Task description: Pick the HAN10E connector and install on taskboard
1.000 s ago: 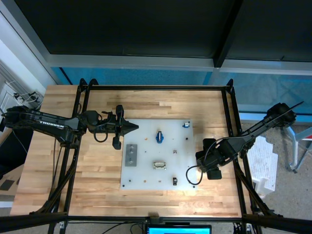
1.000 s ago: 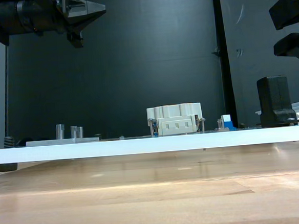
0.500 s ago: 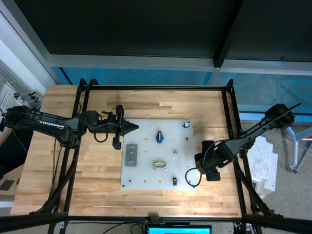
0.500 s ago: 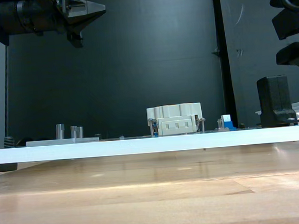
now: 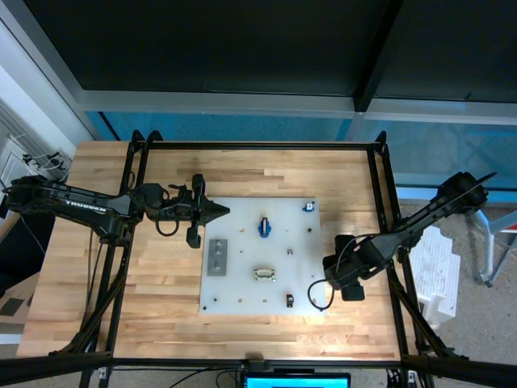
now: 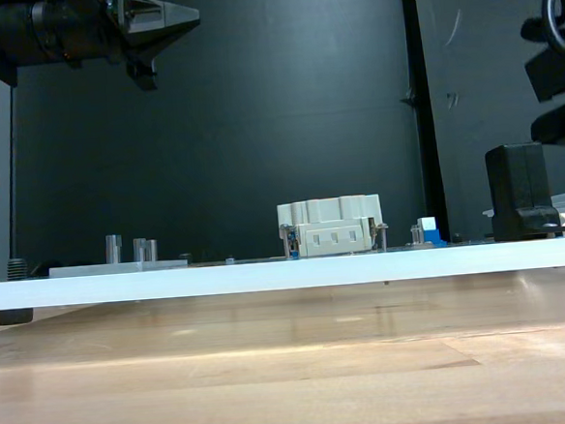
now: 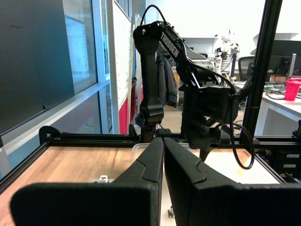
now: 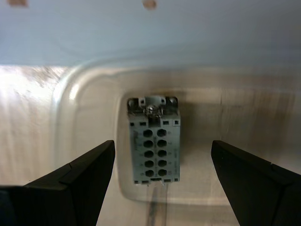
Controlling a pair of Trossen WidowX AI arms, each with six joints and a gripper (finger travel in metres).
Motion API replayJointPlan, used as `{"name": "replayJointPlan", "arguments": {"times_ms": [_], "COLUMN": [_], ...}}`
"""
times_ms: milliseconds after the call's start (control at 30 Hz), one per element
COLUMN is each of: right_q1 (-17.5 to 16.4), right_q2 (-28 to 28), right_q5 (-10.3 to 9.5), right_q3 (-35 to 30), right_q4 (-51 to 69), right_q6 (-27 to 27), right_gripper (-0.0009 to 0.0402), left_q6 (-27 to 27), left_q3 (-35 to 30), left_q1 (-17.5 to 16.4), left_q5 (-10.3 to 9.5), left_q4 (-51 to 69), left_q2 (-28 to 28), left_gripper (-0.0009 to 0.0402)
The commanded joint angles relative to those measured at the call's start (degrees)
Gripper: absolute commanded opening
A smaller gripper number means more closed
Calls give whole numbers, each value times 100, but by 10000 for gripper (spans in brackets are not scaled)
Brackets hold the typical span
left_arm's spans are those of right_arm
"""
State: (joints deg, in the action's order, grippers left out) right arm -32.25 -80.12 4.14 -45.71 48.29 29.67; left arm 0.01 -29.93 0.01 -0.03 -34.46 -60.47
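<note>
The HAN10E connector (image 8: 153, 140), a grey block with ten holes and a metal end, lies flat in a clear tray (image 8: 70, 99). My right gripper (image 8: 162, 143) hangs open above it, one finger on each side and neither touching. From above, the right gripper (image 5: 343, 275) sits just off the right edge of the white taskboard (image 5: 242, 242). A similar beige block (image 5: 264, 276) stands on the board, also seen in the low view (image 6: 330, 226). My left gripper (image 5: 222, 211) is shut and empty, held high over the board's far left corner.
The board carries a grey metal block (image 5: 217, 257), a blue part (image 5: 264, 227) and a small black part (image 5: 290, 301). Black frame rails run around the table, with a post (image 5: 389, 210) beside the right arm. A cable loop (image 5: 321, 293) hangs under the right gripper.
My right gripper has sunk a little and drifted toward the table's near edge, over the tray. The left arm has not moved.
</note>
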Motion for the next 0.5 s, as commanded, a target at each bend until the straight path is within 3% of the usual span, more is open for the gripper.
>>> {"name": "replayJointPlan", "arguments": {"times_ms": [33, 500], "right_q1": [0, 9], "right_q2": [-26, -26], "right_q5": [-79, -74], "right_q3": [98, 420], "right_q4": [-216, -601], "right_q6": [-39, -57], "right_gripper": [287, 281], "left_q6": [0, 0], "left_q3": [-2, -2], "left_q1": [0, 0], "left_q5": [2, 2], "left_q4": [-2, -4], "left_q2": [-2, -2], "left_gripper": [1, 1]}}
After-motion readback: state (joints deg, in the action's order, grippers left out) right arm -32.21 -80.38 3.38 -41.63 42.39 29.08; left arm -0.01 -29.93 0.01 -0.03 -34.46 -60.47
